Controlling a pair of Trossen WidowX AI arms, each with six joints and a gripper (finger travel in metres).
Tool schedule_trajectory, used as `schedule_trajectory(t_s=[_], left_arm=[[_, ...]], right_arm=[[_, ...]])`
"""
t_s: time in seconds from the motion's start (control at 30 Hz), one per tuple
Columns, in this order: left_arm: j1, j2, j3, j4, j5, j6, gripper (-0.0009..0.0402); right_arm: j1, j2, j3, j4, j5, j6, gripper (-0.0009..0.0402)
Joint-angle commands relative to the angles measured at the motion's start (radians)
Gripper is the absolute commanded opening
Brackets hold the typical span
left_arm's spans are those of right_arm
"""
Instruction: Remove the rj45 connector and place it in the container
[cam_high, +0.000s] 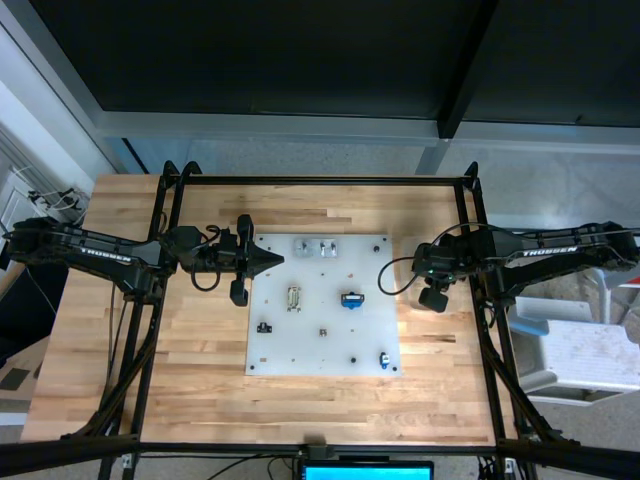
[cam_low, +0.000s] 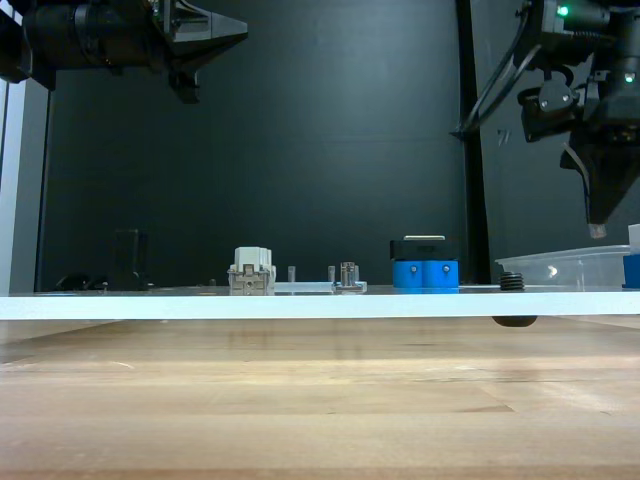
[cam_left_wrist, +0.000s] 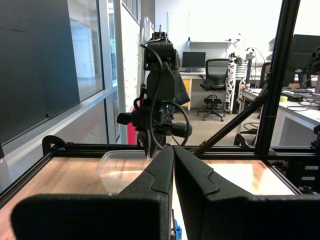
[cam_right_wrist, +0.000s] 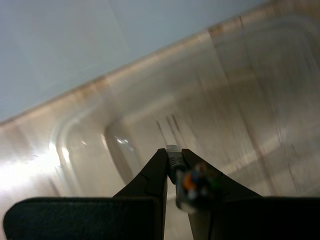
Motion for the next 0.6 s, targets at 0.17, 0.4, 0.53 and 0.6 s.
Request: schedule_trajectory(t_s=[0.17, 0.4, 0.53, 0.6], left_arm=[[0.000, 0.000, 0.000, 0.000, 0.000, 0.000, 0.0001], [0.000, 0.000, 0.000, 0.000, 0.000, 0.000, 0.0001], [0.000, 0.000, 0.000, 0.000, 0.000, 0.000, 0.0001], [0.000, 0.000, 0.000, 0.000, 0.000, 0.000, 0.0001]], right_arm=[[-0.013, -0.021, -0.025, -0.013, 0.002, 0.005, 0.0027], [-0.013, -0.021, -0.025, -0.014, 0.001, 0.009, 0.0106], [-0.013, -0.021, -0.025, -0.019, 0.001, 0.009, 0.0147], [-0.013, -0.021, -0.025, -0.026, 0.001, 0.009, 0.0165]])
